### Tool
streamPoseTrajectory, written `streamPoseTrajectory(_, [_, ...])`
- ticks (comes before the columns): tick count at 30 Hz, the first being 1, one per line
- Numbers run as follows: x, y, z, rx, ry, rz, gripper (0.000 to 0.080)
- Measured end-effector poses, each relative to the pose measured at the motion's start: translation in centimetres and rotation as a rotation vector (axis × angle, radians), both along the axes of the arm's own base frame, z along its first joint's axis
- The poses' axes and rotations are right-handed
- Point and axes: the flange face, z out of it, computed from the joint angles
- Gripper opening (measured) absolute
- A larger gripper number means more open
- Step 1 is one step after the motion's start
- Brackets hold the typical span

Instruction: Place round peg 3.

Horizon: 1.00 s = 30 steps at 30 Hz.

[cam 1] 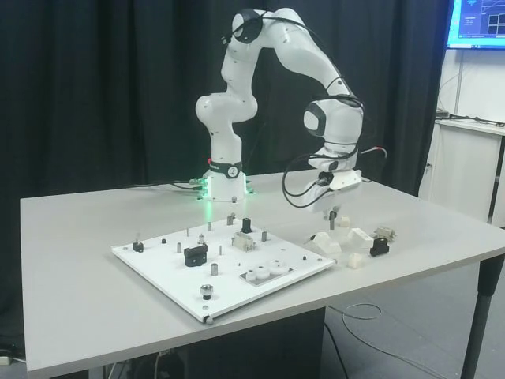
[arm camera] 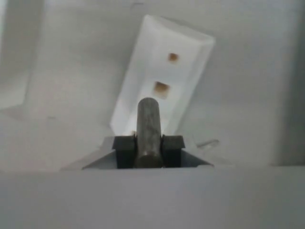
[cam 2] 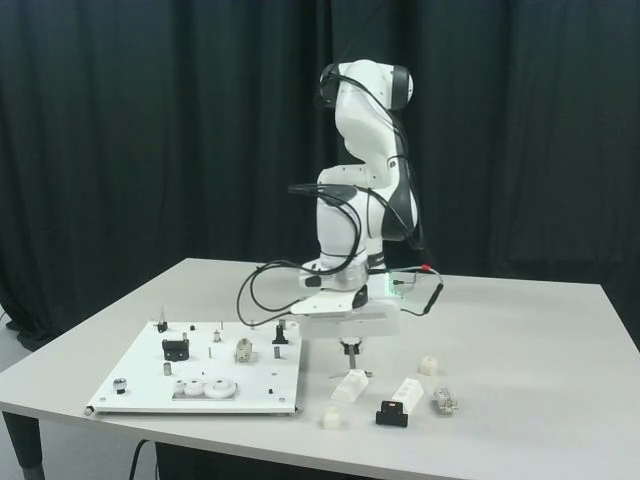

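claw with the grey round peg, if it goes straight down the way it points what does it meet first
Probably the white block with holes, lying on the grey table right under the claw. The grey round metal peg would touch first. The gap is hard to judge.

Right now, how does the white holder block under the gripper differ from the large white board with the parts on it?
The white holder block is small and narrow; the white board is wide and flat. The block lies directly beneath the gripper, which is shut on a grey round peg; the board lies off to one side. The block has two small holes; the board carries many parts. Both are white and rest on the grey table.
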Motion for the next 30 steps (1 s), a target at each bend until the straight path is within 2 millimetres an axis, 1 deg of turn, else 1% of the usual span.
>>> streamPoseTrajectory(4, [-0.1, 1.0, -0.5, -0.005, -0.007, 0.002, 0.0114])
streamPoseTrajectory(10, [-0.3, 2.0, -1.6, -0.013, -0.026, 0.0, 0.0114])
streamPoseTrajectory(20, [-0.5, 3.0, -3.1, -0.024, -0.038, 0.0, 0.0114])
streamPoseTrajectory(30, [-0.8, 3.8, -3.9, -0.031, -0.026, -0.005, 0.0114])
